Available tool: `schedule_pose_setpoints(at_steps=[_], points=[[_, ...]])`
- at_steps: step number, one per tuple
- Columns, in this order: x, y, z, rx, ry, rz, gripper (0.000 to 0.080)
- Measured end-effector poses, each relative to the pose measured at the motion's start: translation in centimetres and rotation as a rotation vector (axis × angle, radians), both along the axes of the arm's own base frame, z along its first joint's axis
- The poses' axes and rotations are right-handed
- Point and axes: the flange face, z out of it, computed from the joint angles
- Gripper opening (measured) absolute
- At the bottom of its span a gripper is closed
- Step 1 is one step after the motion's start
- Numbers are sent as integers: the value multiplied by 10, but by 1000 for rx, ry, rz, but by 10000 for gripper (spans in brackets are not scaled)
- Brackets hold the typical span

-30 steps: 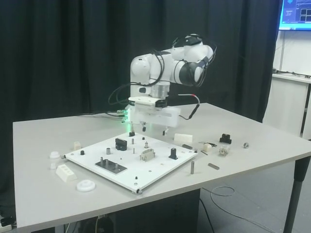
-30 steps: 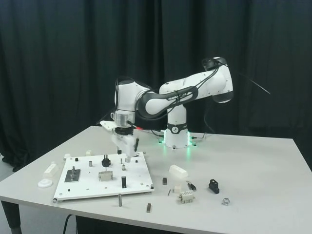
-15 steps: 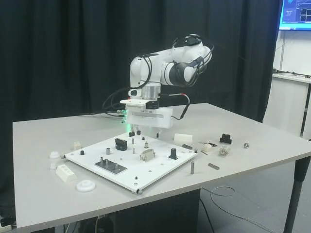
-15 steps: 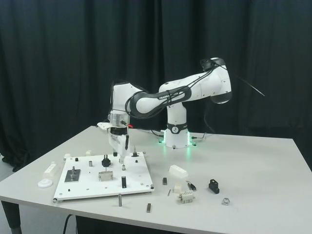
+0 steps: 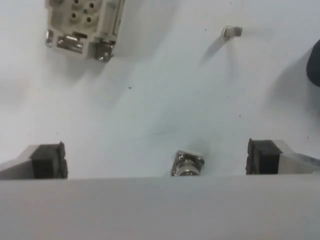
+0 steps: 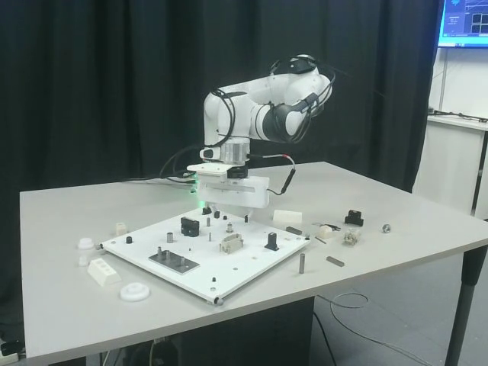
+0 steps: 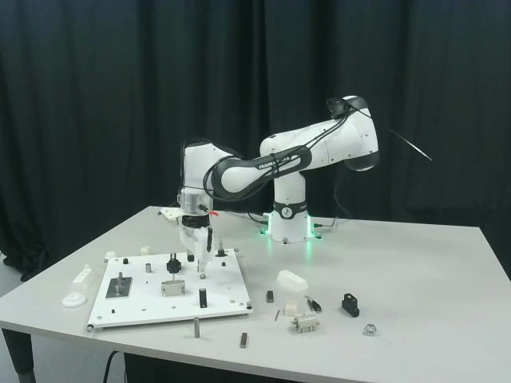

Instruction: Remove BNC.

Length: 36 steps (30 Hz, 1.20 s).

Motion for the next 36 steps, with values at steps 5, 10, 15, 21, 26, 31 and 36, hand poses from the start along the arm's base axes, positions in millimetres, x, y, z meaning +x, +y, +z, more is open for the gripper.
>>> schedule_pose_setpoints(at_steps=[5, 10, 15, 21, 26, 31, 36], points=[[-3, 0, -5, 7, 3, 1, 800], [-6, 1, -11, 14, 10, 5, 800], [-11, 1, -17, 26, 11, 7, 800], [-15, 2, -23, 41, 7, 9, 800], [-18, 3, -27, 48, 7, 12, 800], [-20, 3, -29, 51, 5, 17, 800], [-21, 4, -29, 50, 7, 23, 800]])
